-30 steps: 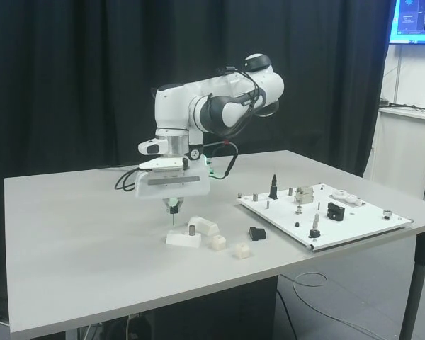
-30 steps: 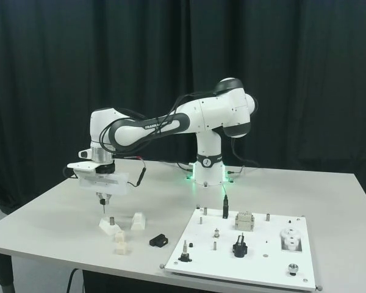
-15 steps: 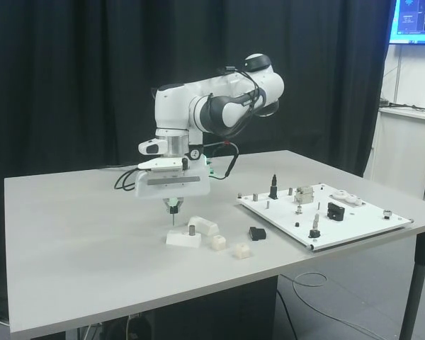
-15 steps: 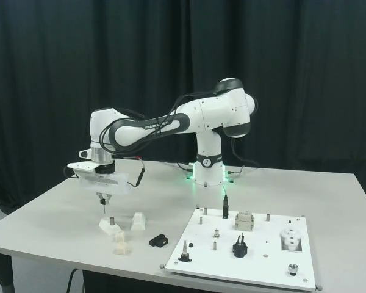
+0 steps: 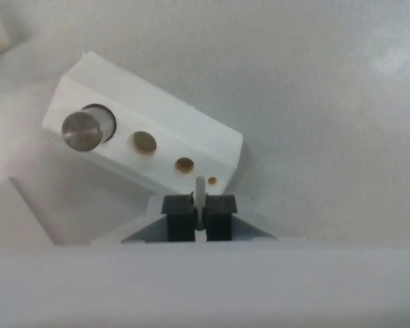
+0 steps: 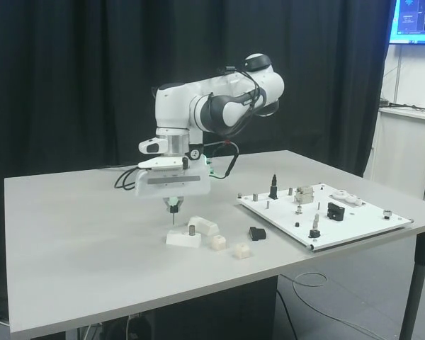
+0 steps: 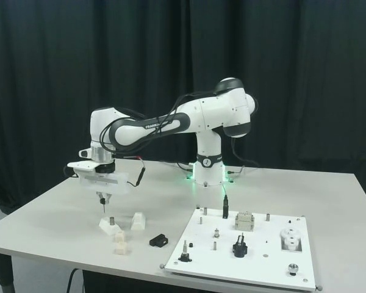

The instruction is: Insert round peg 1.

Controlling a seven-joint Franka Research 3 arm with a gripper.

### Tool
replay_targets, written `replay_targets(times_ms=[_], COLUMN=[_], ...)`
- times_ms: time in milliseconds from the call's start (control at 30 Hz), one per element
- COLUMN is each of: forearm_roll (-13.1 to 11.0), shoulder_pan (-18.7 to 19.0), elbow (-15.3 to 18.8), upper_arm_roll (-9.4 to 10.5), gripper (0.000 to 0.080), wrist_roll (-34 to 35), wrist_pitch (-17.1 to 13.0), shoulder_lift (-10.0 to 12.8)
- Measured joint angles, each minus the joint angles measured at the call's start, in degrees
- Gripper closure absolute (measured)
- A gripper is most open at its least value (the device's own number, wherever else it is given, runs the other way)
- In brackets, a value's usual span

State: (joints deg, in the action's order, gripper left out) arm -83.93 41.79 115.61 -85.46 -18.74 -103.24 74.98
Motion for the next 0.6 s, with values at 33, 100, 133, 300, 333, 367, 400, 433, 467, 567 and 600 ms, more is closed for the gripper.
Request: replay_targets(times_ms=[33,100,133,300,333,367,400,433,467,567,600], forearm_roll=[0.0,0.0,0.0,0.0,0.0,0.0,0.0,0.0,0.0,0.0,0.0], shoulder_pan=[0.1,0.2,0.3,0.7,0.8,0.9,1.0,1.1,1.2,1.5,1.6], elbow=[0.0,0.0,0.0,0.0,0.0,0.0,0.0,0.0,0.0,0.0,0.0], upper_arm_roll=[-0.05,-0.21,-0.3,-0.75,-0.83,-0.95,-1.06,-1.18,-1.28,-1.49,-1.56], gripper=[0.0772,0.0772,0.0772,0.0772,0.0772,0.0772,0.0772,0.0772,0.0772,0.0772,0.0772], wrist_roll=[0.0,0.0,0.0,0.1,0.1,0.1,0.2,0.2,0.3,0.6,0.7], wrist_pitch=[0.0,0.1,0.2,0.5,0.6,0.8,1.0,1.3,1.5,1.9,2.0], shoulder_lift=[0.0,0.0,0.0,0.0,0.0,0.0,0.0,0.0,0.0,0.0,0.0])
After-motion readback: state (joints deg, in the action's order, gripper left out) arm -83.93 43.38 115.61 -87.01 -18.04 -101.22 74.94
